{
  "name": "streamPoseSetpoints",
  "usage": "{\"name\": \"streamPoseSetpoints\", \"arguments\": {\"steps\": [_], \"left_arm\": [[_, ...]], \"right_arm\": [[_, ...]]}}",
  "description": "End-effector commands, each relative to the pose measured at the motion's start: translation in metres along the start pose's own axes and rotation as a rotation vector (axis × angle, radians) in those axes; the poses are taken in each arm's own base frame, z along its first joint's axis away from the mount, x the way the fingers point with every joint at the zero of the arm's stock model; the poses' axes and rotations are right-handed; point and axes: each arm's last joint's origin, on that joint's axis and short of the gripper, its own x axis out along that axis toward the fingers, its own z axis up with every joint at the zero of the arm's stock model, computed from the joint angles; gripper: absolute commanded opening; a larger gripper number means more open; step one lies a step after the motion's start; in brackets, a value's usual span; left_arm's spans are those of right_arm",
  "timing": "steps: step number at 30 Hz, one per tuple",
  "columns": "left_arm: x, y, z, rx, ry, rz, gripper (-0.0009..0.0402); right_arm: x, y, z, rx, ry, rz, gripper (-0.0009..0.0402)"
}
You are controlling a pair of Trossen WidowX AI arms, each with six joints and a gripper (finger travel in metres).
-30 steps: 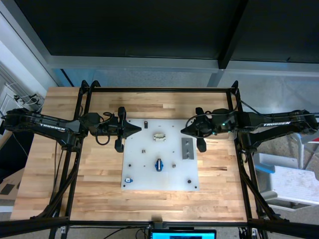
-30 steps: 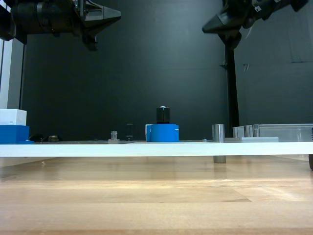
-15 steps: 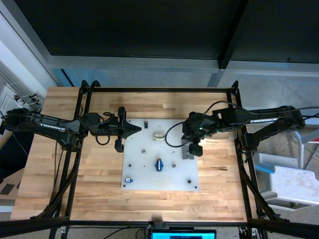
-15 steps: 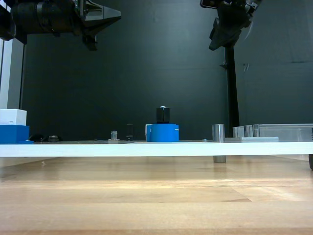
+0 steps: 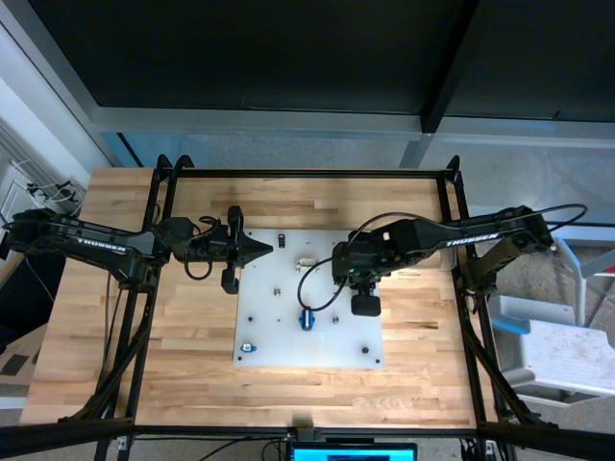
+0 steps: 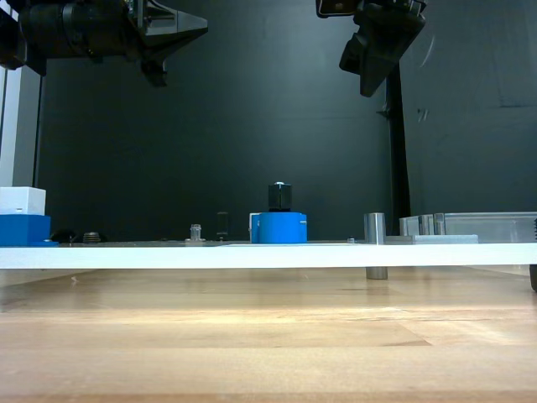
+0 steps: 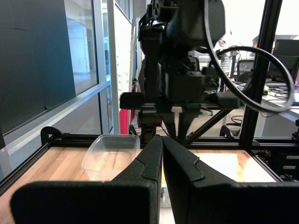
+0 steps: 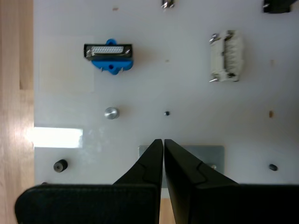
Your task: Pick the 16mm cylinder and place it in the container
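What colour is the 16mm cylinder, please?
Cylinder: silver; right wrist view best. Right end effector over board; left end effector at its left.

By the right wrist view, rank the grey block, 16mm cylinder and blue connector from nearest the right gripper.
1. Grey block: right below the right gripper.
2. 16mm cylinder: beside the block.
3. Blue connector: beyond the cylinder.
Left gripper: parked at the board's left edge.
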Motion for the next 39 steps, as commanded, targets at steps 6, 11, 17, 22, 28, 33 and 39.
{"name": "streamPoseSetpoints", "arguments": {"steps": [6,11,17,22,28,33,39], "left_arm": [[0.0,0.0,0.0,0.0,0.0,0.0,0.0],[0.0,0.0,0.0,0.0,0.0,0.0,0.0],[0.0,0.0,0.0,0.0,0.0,0.0,0.0],[0.0,0.0,0.0,0.0,0.001,0.0,0.0],[0.0,0.0,0.0,0.0,0.001,0.0,0.0],[0.0,0.0,0.0,0.0,0.0,0.0,0.0],[0.0,0.0,0.0,0.0,0.0,0.0,0.0]], "right_arm": [[0.018,0.022,0.003,-0.062,0.059,0.013,0.0004],[0.028,0.032,0.003,-0.09,0.085,0.011,0.0004],[0.043,0.04,0.004,-0.106,0.132,0.007,0.0034],[0.055,0.044,0.005,-0.118,0.152,0.005,0.0088],[0.064,0.047,0.007,-0.13,0.154,-0.046,0.0144],[0.065,0.048,0.008,-0.131,0.141,-0.043,0.0169],[0.081,0.053,0.008,-0.142,0.176,-0.046,0.0174]]}}
